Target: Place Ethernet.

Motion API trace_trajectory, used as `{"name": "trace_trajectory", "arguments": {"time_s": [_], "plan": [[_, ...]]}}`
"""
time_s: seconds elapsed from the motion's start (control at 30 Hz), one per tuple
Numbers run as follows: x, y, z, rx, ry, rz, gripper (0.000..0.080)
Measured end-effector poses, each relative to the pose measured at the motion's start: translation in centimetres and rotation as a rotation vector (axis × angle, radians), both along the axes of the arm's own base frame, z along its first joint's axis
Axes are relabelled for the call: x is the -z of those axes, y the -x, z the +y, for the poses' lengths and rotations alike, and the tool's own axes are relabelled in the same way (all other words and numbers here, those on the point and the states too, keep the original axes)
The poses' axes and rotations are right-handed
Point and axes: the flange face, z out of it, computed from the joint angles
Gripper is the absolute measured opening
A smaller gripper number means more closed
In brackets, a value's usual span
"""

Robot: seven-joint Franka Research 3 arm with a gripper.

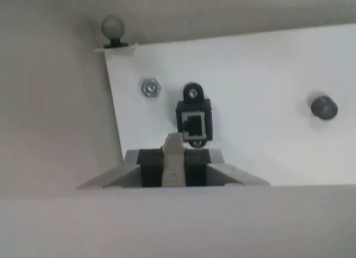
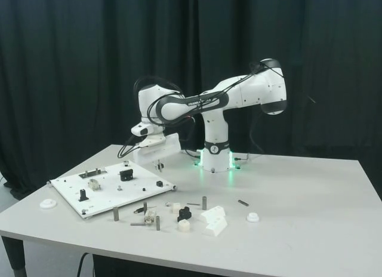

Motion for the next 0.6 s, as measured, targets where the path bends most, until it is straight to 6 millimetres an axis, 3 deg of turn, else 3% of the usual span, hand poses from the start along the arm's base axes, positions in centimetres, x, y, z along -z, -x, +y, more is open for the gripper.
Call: {"name": "trace_trajectory", "arguments": {"time_s": [0.33, 0.6], "plan": [[0.3, -1.1, 1.9, 0.025, -0.045, -0.019, 0.0077], [0.2, -2.8, 5.0, 0.095, -0.052, -0.017, 0.0077]]}}
